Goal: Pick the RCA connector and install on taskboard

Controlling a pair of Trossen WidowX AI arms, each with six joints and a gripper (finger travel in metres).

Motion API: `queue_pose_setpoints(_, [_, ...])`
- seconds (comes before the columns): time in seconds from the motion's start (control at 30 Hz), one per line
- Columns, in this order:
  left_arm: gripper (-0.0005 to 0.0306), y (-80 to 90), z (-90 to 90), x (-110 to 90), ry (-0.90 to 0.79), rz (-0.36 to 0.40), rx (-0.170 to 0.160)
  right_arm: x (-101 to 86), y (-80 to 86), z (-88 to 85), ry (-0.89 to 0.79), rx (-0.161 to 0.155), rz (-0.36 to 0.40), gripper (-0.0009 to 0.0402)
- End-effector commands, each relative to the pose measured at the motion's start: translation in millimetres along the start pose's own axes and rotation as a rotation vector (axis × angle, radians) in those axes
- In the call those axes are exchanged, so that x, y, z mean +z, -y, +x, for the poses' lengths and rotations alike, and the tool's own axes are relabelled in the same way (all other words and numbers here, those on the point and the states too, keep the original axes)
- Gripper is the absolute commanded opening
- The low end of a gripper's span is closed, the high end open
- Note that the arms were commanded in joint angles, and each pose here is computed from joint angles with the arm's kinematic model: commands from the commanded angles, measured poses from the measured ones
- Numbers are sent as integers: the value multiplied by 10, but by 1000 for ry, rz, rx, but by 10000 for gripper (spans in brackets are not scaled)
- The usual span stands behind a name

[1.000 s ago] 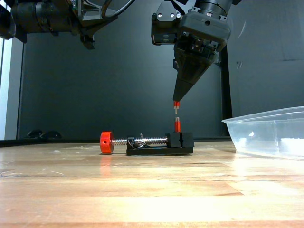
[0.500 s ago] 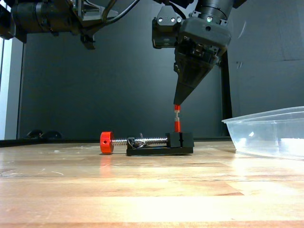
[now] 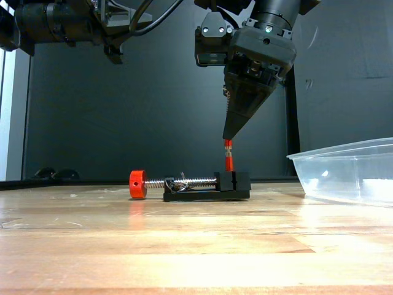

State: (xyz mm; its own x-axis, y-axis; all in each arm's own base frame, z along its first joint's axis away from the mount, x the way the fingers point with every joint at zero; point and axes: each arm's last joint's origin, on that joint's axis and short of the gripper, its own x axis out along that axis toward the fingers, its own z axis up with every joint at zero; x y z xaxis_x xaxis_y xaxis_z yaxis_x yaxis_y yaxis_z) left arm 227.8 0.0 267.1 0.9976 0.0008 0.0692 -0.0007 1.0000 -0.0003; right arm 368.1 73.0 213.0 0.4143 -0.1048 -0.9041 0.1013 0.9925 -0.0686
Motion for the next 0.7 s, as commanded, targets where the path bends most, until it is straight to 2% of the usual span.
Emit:
queue_pose_setpoints(0.03, [0,0,1,1,0,0,0,5,3,8,2,1,0,0])
queue_pose_setpoints(0.7, [0,0,1,1,0,0,0,-13,33,135,-26,-4,8,0])
